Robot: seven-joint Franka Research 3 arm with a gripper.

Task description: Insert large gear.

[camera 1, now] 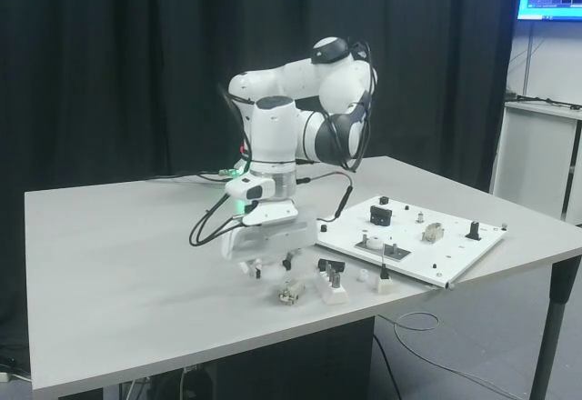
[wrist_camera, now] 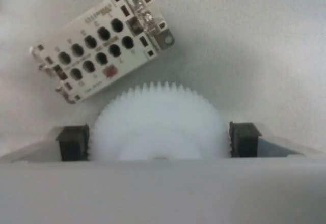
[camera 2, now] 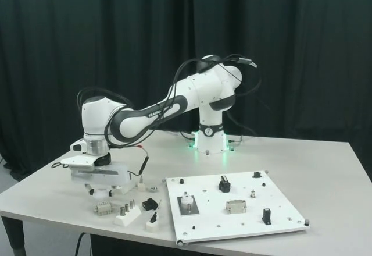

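Observation:
The large white gear (wrist_camera: pixel 159 124) sits between my two black fingertips (wrist_camera: pixel 74 142), and my gripper (wrist_camera: pixel 159 141) is shut on its toothed rim. In the room views the gripper (camera 1: pixel 266 264) (camera 2: pixel 97 191) hangs low over the grey table, to the left of the white assembly board (camera 1: pixel 455 245) (camera 2: pixel 215 224), with the gear (camera 2: pixel 93 191) just showing under the hand. On the board a small white part stands on a grey plate (camera 2: pixel 187 205) (camera 1: pixel 371 241). The lower half of the gear is hidden by the hand in the wrist view.
A white connector block with black holes (wrist_camera: pixel 97 51) (camera 1: pixel 291 294) (camera 2: pixel 103 209) lies on the table close to the gripper. White holders with pins (camera 2: pixel 126 214) (camera 1: pixel 332 287) and a small black part (camera 2: pixel 150 203) stand between gripper and board. The board carries several fixtures (camera 2: pixel 235 206).

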